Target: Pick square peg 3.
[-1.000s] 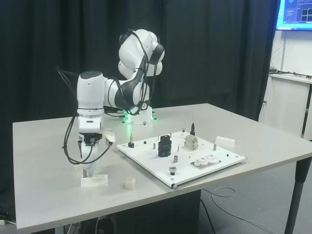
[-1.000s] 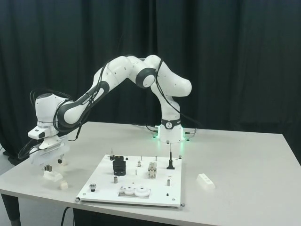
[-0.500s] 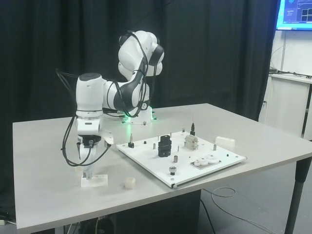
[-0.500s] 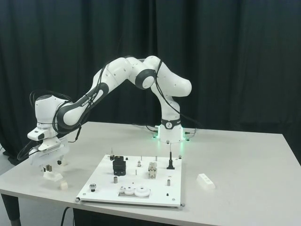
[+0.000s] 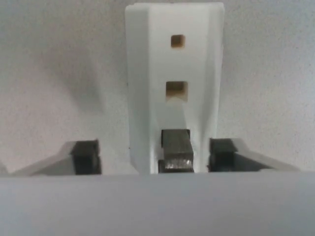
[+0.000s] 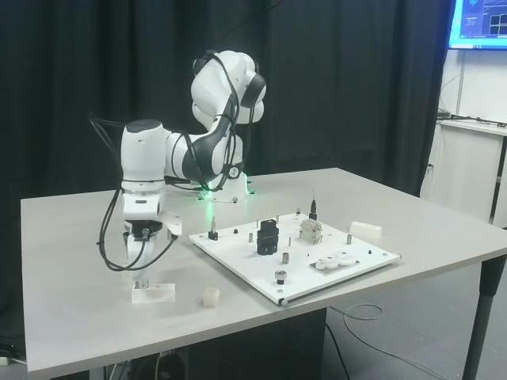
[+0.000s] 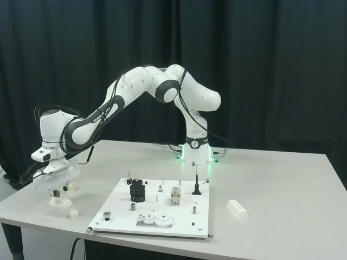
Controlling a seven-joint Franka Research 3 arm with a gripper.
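**Item: gripper over peg holder, claw wide open, nothing gripped**

**Wrist view.**
- Gripper (image 5: 153,155): the jaws are spread wide. Two black fingertips (image 5: 86,156) show, one on each side of the holder.
- White holder block (image 5: 173,83): long and narrow, lying on the grey table (image 5: 54,73). It runs lengthwise away from the claw, between the fingers. Two empty square sockets show in its top face.
- Square peg 3 (image 5: 175,150): grey, standing upright in the holder at the end nearest the claw. It sits between the two fingertips, closer to one than the other. A visible gap lies on each side, so neither pad touches it and the claw holds nothing.

**First room view.**
- The white arm reaches to the left of the frame, its wrist pointing straight down.
- The gripper (image 6: 136,265) hangs directly above the holder (image 6: 154,294) at lower left, and the peg (image 6: 139,283) stands up out of the holder just below it.
- A small white cylinder (image 6: 211,296) lies on the table just right of the holder.
- A white assembly board (image 6: 238,249) with small fixtures sits at centre right.
- A white block (image 6: 365,229) lies beyond the board.

**Second room view.**
- The gripper (image 7: 54,187) is at the far left of the frame, over the holder (image 7: 60,202) near the table's left edge.
- The peg (image 7: 56,192) shows as a small dark upright between them.
- How far the fingers are spread cannot be read from this side.
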